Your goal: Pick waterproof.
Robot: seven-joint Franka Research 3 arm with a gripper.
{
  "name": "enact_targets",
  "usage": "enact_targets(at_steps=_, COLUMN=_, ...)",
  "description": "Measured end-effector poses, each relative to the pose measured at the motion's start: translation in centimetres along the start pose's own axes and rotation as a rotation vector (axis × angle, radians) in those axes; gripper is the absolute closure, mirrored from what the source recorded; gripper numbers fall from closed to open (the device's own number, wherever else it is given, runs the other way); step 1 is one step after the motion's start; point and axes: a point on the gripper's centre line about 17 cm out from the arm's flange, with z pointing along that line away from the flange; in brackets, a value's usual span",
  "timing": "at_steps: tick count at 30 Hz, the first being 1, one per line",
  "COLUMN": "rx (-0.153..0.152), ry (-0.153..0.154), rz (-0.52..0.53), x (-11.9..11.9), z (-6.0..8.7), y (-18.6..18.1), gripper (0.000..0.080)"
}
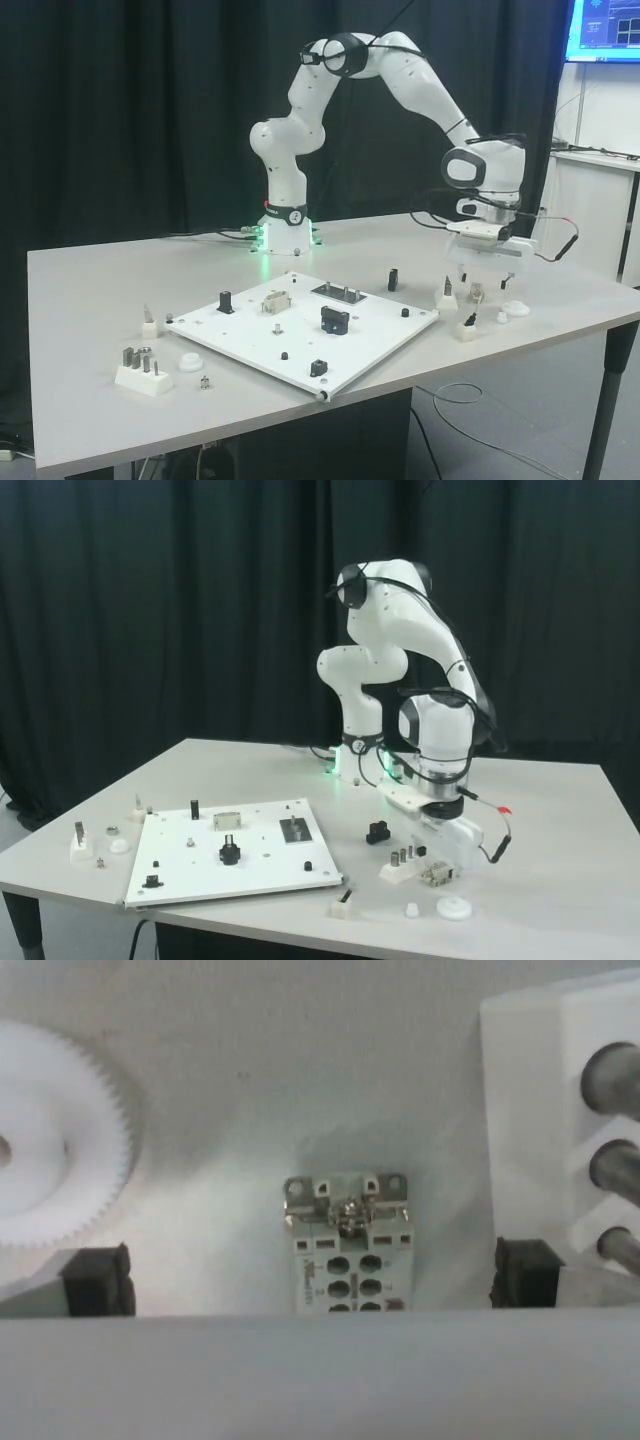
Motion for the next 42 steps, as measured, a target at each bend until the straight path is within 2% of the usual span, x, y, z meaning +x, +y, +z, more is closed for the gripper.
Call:
enact_targets(at_steps=7, rx=-0.005, ry=-0.013, rz=-0.013, x=-0.8, z=0.8, y=0.0, gripper=0.0003)
enact_targets(at_steps=27, rx=0.002, ry=-0.013, rz=-0.021, x=-1.5, z=2.4, y=0.4, gripper=0.0003)
enact_targets(at_steps=28, rx=0.003, ry=-0.013, rz=-0.026, x=-1.5, z=2.4, y=0.5, gripper=0.011)
enact_targets(at_steps=37, rx=0.004, ry=-0.013, rz=-0.04, x=-1.5, z=2.7, y=0.6, gripper=0.011)
enact_targets(at_steps=38, rx=0.004, ry=-0.013, rz=-0.042, x=-1.5, z=2.7, y=0.6, gripper=0.0487)
enact_targets(at_steps=42, rx=0.004, ry=-0.013, rz=-0.056, x=-1.5, z=2.7, y=0.6, gripper=0.0487)
